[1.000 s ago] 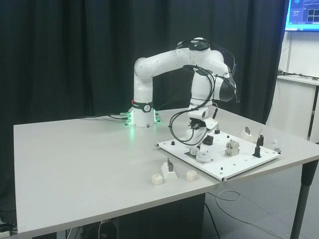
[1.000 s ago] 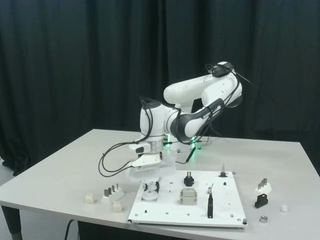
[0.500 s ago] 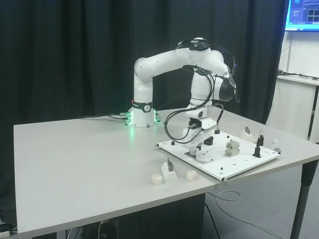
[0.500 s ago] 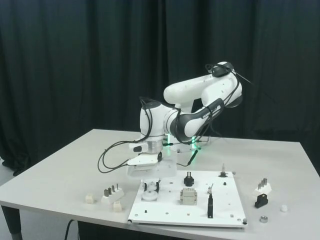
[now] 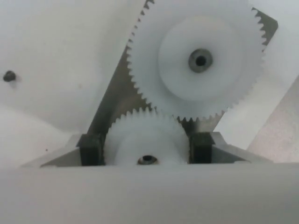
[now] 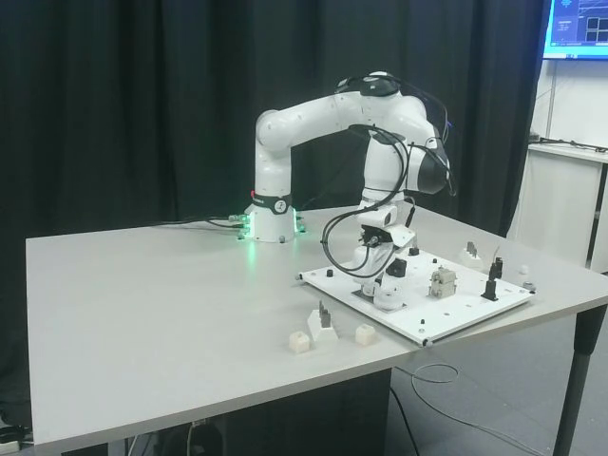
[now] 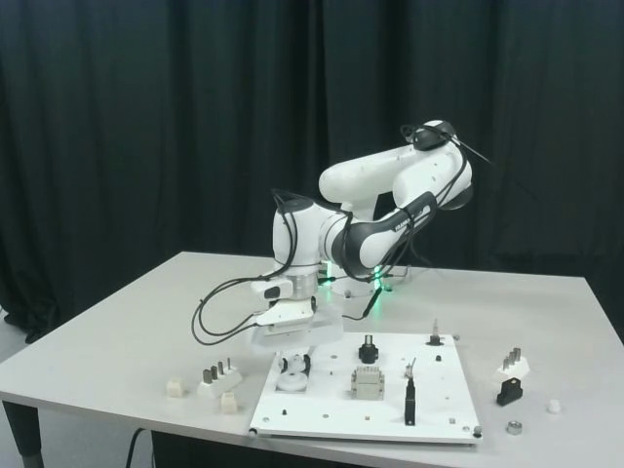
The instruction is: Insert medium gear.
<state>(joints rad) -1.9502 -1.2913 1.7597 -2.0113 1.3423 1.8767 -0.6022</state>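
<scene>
In the wrist view the white medium gear (image 5: 145, 135) sits between my two black fingertips (image 5: 91, 149), its teeth meshed with the white large gear (image 5: 198, 58) on the grey plate beside it. My gripper (image 5: 145, 150) is shut on the medium gear, with a metal pin showing at the gear's centre. In the room views the gripper (image 6: 388, 283) (image 7: 291, 363) is low over the near-left corner of the white assembly board (image 6: 475, 309) (image 7: 439, 409), right above the gears (image 7: 290, 379).
Black and grey parts (image 7: 409, 402) (image 7: 367, 380) stand on the board. Small white blocks (image 6: 298, 341) (image 6: 364, 333) and a peg holder (image 6: 323, 325) lie on the table beside the board. More small parts (image 7: 507, 392) sit right of the board.
The hand shifted slightly sideways over the gears half a second ago and has come back; the cable loop moved with it. The gear stays between the fingers.
</scene>
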